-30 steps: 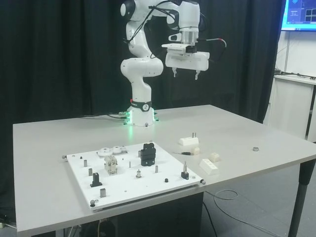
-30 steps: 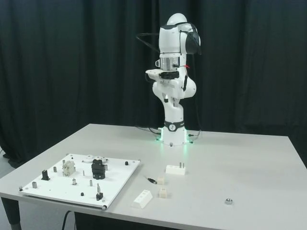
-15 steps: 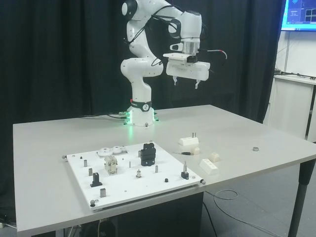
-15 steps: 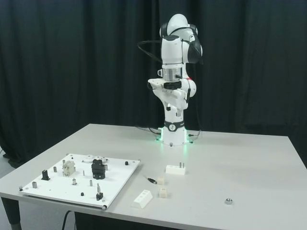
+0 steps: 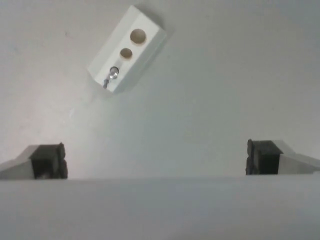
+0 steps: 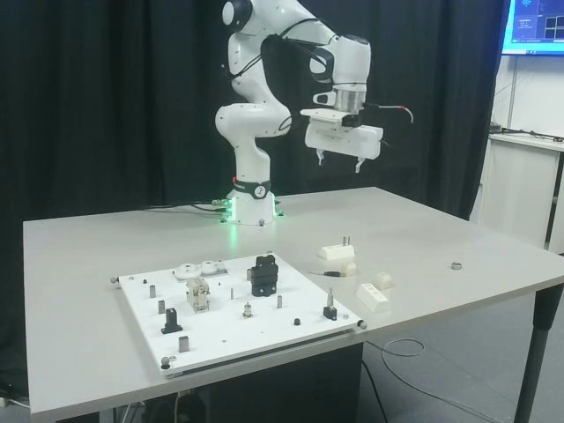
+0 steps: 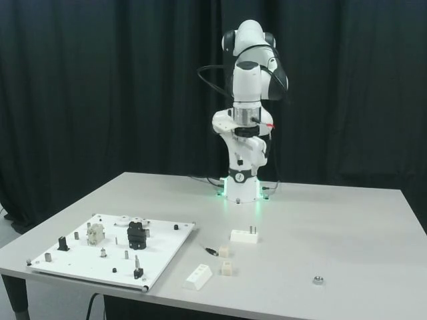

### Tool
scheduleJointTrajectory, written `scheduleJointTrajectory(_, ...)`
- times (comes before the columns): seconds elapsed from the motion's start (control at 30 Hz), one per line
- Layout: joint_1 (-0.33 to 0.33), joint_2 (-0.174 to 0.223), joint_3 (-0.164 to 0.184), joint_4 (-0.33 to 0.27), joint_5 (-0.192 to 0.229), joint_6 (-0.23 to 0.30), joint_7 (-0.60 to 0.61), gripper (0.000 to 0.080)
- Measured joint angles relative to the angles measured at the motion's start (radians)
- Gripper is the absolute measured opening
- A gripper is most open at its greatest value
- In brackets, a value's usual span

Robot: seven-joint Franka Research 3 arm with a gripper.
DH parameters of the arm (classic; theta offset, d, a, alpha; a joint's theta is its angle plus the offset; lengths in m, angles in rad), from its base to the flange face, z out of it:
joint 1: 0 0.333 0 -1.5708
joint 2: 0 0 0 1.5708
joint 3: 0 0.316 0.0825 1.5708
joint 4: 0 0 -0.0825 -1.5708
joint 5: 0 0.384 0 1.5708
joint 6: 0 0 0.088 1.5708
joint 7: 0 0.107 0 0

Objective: Pick round peg 2.

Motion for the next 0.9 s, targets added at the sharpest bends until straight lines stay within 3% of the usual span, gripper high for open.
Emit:
scheduleJointTrajectory(0.27,0.000,0.054,0.015,-0.004,-0.032,0.058,0.072,0.0800)
scheduleJointTrajectory(0.9,-0.011,0.198,0.016,-0.009,-0.086,0.211,0.176,0.0800)
